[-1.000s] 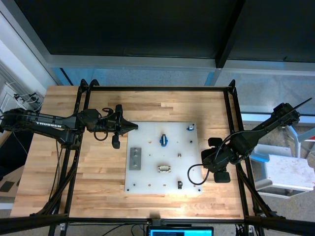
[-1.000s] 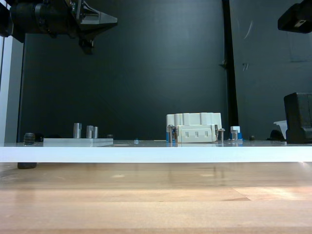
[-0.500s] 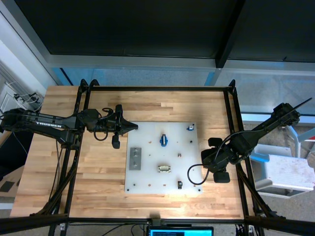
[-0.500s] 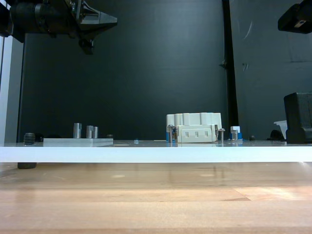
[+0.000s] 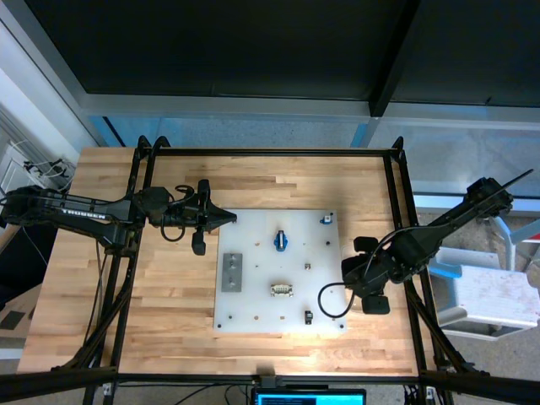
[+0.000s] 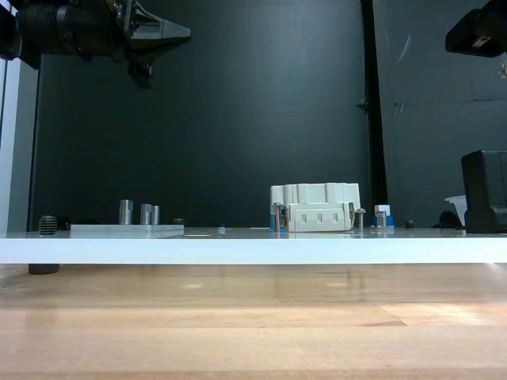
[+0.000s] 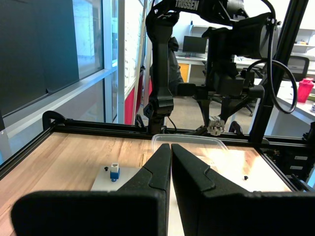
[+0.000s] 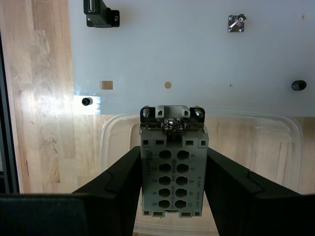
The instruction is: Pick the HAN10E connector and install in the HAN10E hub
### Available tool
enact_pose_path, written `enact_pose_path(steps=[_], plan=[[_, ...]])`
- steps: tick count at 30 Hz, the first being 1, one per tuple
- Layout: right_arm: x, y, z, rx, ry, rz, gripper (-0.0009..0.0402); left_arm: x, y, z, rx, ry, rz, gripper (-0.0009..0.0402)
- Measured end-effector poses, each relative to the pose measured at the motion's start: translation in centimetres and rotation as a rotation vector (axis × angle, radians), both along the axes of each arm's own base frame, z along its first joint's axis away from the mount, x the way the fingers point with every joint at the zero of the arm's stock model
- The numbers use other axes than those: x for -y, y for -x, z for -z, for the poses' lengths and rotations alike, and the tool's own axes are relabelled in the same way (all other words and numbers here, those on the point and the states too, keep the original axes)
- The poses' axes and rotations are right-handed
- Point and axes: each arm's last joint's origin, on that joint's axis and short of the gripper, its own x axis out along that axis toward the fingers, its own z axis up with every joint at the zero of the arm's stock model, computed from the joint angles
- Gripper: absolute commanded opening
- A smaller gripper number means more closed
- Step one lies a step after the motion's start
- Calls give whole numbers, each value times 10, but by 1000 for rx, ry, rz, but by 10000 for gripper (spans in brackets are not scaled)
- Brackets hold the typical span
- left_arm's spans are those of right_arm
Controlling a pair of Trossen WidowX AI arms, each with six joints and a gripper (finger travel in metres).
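The HAN10E connector (image 8: 172, 172), a pale grey-beige block with two rows of pin holes, sits between the black fingers (image 8: 120, 184) of my right gripper (image 8: 173, 150), which is shut on it. In the high view the right gripper (image 5: 349, 274) hovers just off the right edge of the white board (image 5: 253, 314). The HAN10E hub (image 5: 282, 290), a cream-and-silver socket, stands on the board's near middle, and shows in the low view too, hub (image 6: 317, 207). My left gripper (image 5: 228, 219) hangs shut and holding nothing over the board's far left corner, high above it, left gripper (image 6: 178, 33).
On the board stand a grey metal plate (image 5: 231, 272) with two holes, a blue upright plug (image 5: 280, 240) and a small black part (image 5: 309, 316). A clear plastic tray (image 8: 290, 147) lies on the wood under the held connector. A black frame (image 5: 270, 153) rings the table.
The right arm has shifted slightly left toward the board with the connector in its grip. The left arm has not moved.
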Motion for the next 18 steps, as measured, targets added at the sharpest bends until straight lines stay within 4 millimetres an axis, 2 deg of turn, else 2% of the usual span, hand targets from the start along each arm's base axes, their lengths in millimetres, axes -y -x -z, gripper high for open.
enact_pose_path(steps=[7, 18], plan=[[2, -4, 3, -12, 10, 4, 23, 0, 0, 0, 0, 0, 0, 0], [32, -27, 11, -34, 43, 35, 23, 0, 0, 0, 0, 0, 0, 0]])
